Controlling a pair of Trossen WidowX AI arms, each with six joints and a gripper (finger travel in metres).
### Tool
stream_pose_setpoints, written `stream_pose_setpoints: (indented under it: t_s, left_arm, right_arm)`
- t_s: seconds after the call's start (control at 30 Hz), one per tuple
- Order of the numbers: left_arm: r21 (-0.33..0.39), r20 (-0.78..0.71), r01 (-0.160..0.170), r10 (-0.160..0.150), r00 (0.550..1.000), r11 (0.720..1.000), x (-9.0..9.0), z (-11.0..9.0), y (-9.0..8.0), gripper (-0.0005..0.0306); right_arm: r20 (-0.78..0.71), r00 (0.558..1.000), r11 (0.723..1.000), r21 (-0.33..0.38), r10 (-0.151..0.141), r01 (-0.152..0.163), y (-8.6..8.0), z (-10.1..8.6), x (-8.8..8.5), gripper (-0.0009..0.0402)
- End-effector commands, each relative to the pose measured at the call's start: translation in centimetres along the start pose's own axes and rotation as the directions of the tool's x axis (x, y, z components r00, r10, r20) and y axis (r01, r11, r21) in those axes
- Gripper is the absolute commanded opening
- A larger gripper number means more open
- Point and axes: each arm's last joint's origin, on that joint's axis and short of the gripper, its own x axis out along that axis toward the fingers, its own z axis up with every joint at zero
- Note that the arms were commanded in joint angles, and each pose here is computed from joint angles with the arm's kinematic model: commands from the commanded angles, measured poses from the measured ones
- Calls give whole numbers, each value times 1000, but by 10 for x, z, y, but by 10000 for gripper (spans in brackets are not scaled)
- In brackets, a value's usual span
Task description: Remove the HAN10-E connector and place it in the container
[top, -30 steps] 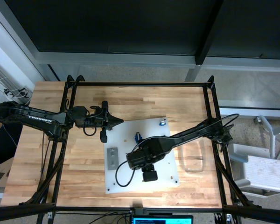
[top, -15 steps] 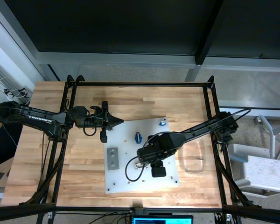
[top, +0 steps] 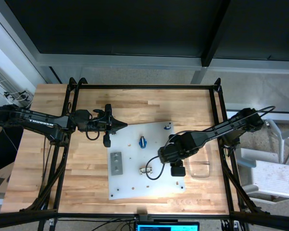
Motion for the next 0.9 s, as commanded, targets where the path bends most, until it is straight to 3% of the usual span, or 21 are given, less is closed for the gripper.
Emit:
stream_pose_setpoints:
  t_s: [0.03, 0.9]
  left_arm:
    - [0, 0, 0, 0, 1000, 1000, 0, 0, 0, 0]
    - [0, 0, 0, 0, 1000, 1000, 0, 0, 0, 0]
  right_arm:
    - [0, 1000, 1000, 24, 0, 0, -5, -14, 2, 30]
    - [-17, 1000, 983, 182, -6, 9, -38, -108, 13, 29]
